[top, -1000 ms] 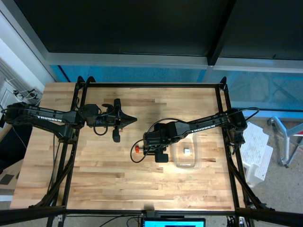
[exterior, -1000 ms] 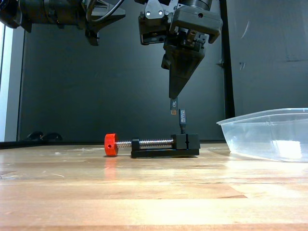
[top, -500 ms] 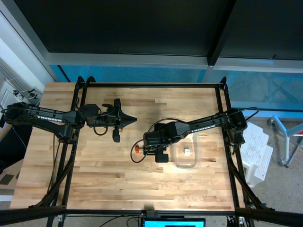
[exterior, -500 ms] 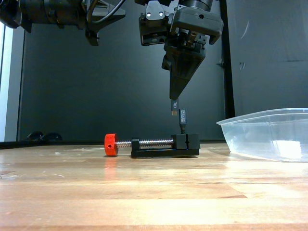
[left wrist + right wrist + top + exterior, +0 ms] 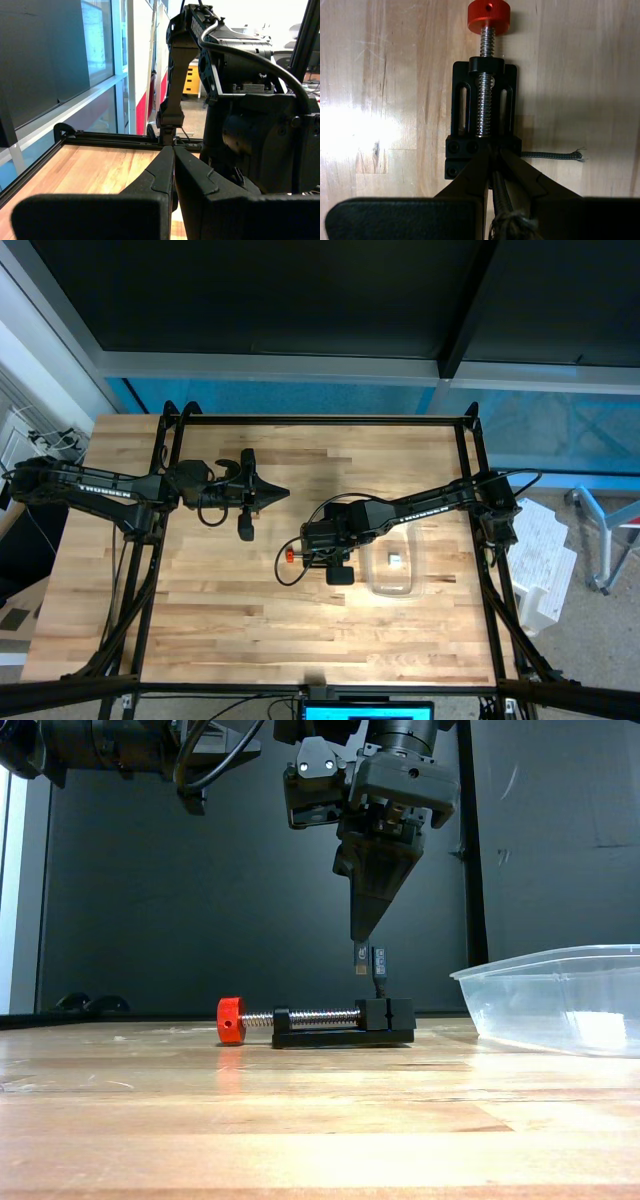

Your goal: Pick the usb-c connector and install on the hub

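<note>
Right gripper (image 5: 360,932) hangs centre frame in low view, jaws clamped on the tiny dark usb-c connector with grey metal tip (image 5: 360,958). Connector sits just above the small black rectangular hub (image 5: 345,1020) with orange-red knob (image 5: 231,1020), beside its upright thin pin (image 5: 379,968). Left gripper (image 5: 268,494) parked upper left in high view, jaws together. Clear plastic tray (image 5: 560,990) at right on wooden bench (image 5: 300,1120). Connector likely light, stiff, slippery, prone to twisting. Best held on the dark body, metal end free.
</note>
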{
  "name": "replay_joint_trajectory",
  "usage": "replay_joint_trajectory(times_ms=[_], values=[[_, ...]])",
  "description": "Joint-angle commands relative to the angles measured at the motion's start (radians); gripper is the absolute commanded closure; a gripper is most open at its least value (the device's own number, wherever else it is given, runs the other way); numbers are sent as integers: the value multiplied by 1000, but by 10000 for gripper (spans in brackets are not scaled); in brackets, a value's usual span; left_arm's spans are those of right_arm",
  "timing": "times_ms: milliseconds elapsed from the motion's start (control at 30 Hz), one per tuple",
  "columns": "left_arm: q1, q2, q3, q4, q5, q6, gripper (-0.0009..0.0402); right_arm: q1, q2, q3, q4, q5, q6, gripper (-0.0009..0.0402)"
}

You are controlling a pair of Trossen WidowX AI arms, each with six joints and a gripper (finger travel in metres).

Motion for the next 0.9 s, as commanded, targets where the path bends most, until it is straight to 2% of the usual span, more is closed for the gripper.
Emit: replay_joint_trajectory(times_ms=[33,900], values=[[0,0,0,0,0,0,393,0,11,0,3,-1,0,393],[0,0,0,0,0,0,393,0,11,-21,19,0,-1,393]])
